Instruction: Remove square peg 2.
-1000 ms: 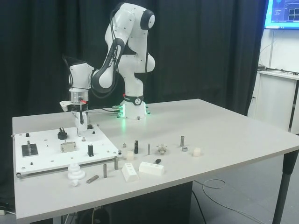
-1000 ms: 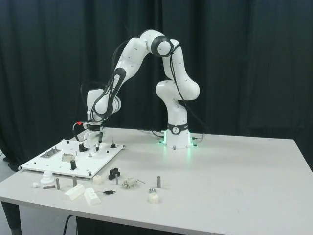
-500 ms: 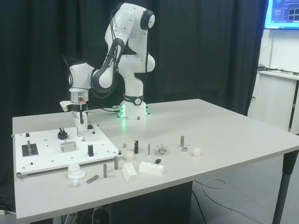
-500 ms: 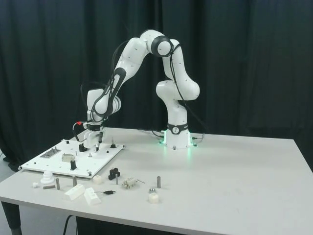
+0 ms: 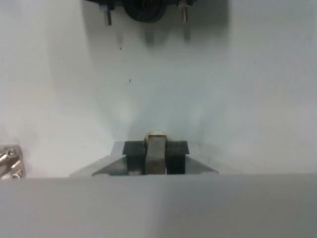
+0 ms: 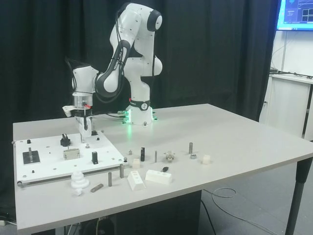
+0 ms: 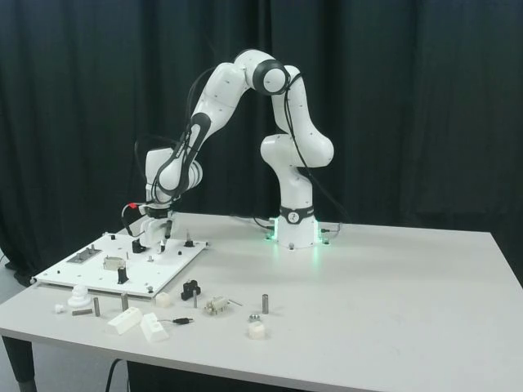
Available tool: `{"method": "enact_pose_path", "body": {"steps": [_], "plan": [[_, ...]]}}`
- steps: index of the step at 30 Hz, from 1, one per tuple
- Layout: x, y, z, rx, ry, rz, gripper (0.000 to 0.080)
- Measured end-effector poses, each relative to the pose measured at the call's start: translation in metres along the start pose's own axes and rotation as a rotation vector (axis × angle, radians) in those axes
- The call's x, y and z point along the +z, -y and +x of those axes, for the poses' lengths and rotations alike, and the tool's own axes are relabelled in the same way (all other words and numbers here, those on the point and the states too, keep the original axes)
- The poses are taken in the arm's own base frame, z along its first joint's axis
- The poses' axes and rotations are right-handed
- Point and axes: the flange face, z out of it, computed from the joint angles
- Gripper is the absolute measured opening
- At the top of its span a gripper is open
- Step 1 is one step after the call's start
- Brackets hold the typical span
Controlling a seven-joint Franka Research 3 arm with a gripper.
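The white board [image 6: 49, 165] [image 7: 86, 273] lies at the table's left end. My gripper [image 6: 85, 133] [image 7: 158, 243] hangs low over the board's far right part, pointing straight down. In the wrist view the gripper [image 5: 156, 159] is shut on a grey square peg [image 5: 156, 151], held between its black pads [image 5: 131, 154]. The peg's tip stands just over the white board [image 5: 223, 99]. From the room views the peg itself is too small to make out.
The board also carries a black part [image 6: 64, 141], a grey post [image 6: 30, 154], a metal block [image 6: 71, 154] and a black peg [image 6: 94, 156]. Loose parts lie in front of it: a white knob [image 6: 78, 182], white blocks [image 6: 157, 176], a white cube [image 6: 206, 159], a grey pin [image 6: 190, 147].
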Motion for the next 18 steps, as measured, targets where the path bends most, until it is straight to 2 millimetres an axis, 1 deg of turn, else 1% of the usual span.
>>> {"method": "enact_pose_path", "body": {"steps": [18], "plan": [[0.0003,0.0003,-0.0001,-0.143,-0.004,-0.003,0.0078]]}}
